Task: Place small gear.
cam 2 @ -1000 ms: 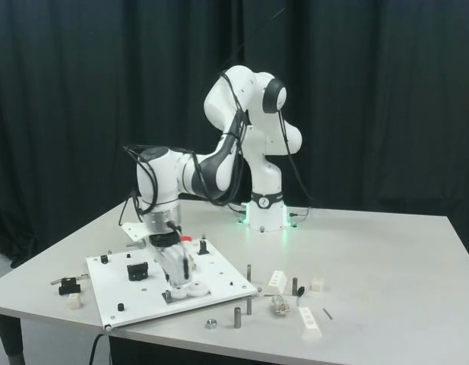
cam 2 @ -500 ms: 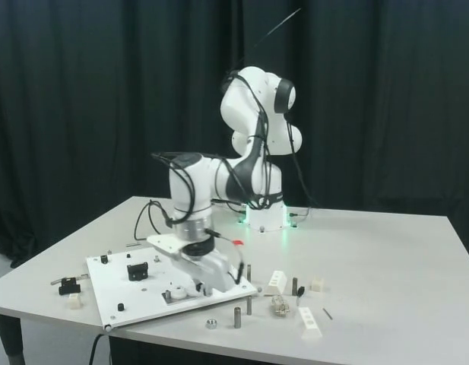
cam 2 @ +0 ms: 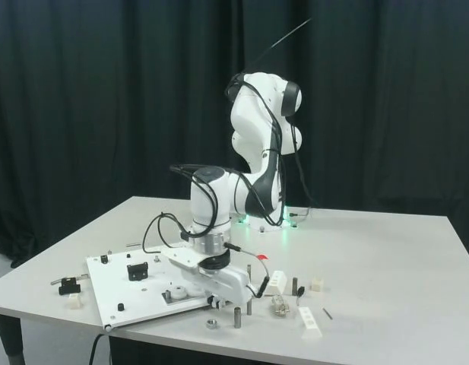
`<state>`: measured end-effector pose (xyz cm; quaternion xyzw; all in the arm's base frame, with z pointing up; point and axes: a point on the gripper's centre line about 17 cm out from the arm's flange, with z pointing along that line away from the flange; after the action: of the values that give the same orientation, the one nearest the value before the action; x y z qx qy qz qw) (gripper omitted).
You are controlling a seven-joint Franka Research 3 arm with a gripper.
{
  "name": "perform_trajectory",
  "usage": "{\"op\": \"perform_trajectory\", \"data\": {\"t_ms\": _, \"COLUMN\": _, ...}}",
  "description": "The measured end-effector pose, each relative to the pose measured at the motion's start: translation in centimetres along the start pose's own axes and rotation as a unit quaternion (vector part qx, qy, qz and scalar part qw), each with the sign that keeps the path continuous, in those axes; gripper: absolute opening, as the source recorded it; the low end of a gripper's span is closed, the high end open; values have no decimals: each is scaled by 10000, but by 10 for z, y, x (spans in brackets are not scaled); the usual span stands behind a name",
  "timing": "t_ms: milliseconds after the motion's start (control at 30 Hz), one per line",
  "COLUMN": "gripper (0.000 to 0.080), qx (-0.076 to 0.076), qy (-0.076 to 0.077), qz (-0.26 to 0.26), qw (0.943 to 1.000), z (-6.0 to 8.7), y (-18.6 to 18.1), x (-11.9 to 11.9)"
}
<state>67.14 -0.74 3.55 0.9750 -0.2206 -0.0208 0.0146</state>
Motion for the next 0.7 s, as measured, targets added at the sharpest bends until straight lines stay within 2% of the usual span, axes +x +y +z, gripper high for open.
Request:
{"op": "perform_trajectory", "data": {"t_ms": 267, "gripper": 199, "qx": 34, "qy": 60, "qz": -38, "qw": 10000, "z": 12, "y": -5, "x": -4}}
{"op": "perform_trajectory", "data": {"t_ms": 567, "gripper": 199, "qx": 33, "qy": 79, "qz": -41, "qw": 10000, "z": 17, "y": -5, "x": -5}}
{"op": "perform_trajectory", "data": {"t_ms": 600, "gripper": 445, "qx": 34, "qy": 83, "qz": -40, "qw": 10000, "z": 17, "y": -5, "x": -5}}
{"op": "perform_trajectory", "data": {"t_ms": 700, "gripper": 445, "qx": 73, "qy": 121, "qz": -54, "qw": 9999, "z": 17, "y": -10, "x": -4}}
